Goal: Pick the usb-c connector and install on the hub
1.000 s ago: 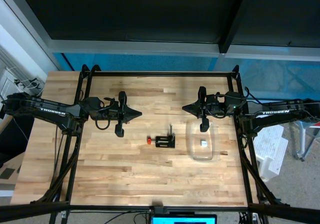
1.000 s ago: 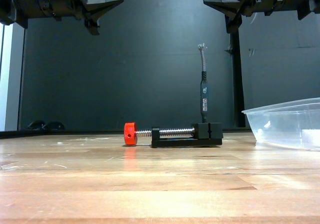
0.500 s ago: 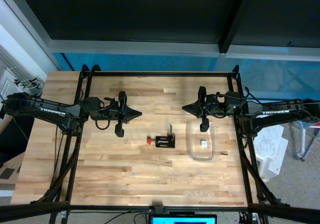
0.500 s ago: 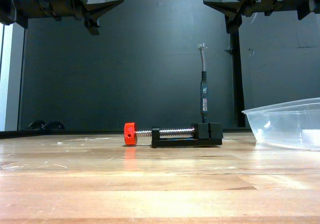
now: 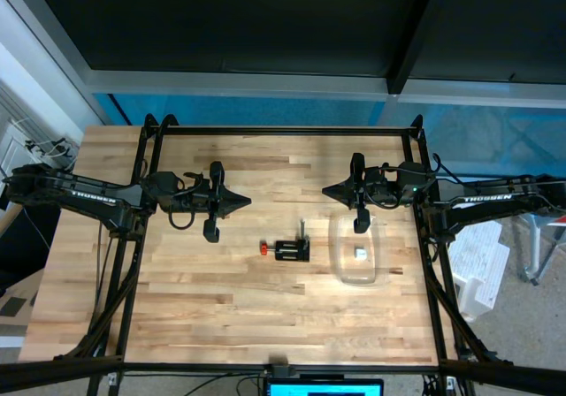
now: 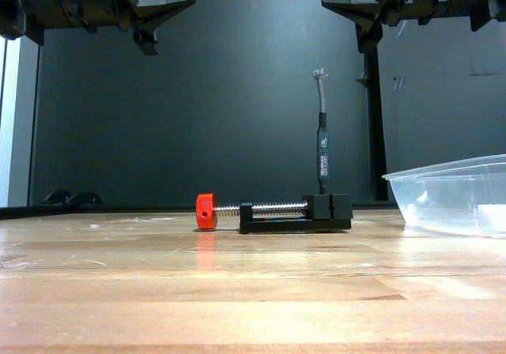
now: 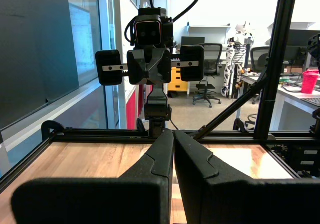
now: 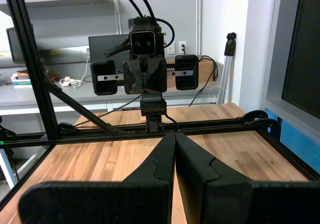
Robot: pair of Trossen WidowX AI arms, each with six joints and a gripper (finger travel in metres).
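Note:
In the low view the black usb-c connector [image 6: 323, 155] stands upright on the tab held by the black vise [image 6: 294, 212] with its red knob [image 6: 205, 211]. Its grey braided cable [image 6: 320, 95] rises from it, and nothing holds it. The vise [image 5: 291, 251] also shows mid-table in the high view. My left gripper [image 7: 173, 134] hangs high at the left, shut and holding nothing. My right gripper [image 8: 175, 135] hangs high at the right, above the clear tray's far end, shut with nothing between its fingers. Both grippers [image 6: 190, 1] [image 6: 326, 3] are well above the connector.
The clear tray [image 5: 340, 263] lies right of the vise with a white block [image 5: 360, 254] in it; its wall [image 6: 443, 196] shows at the low view's right. Black frame rails border the wooden table. A laptop edge [image 5: 325, 386] sits at the near side.

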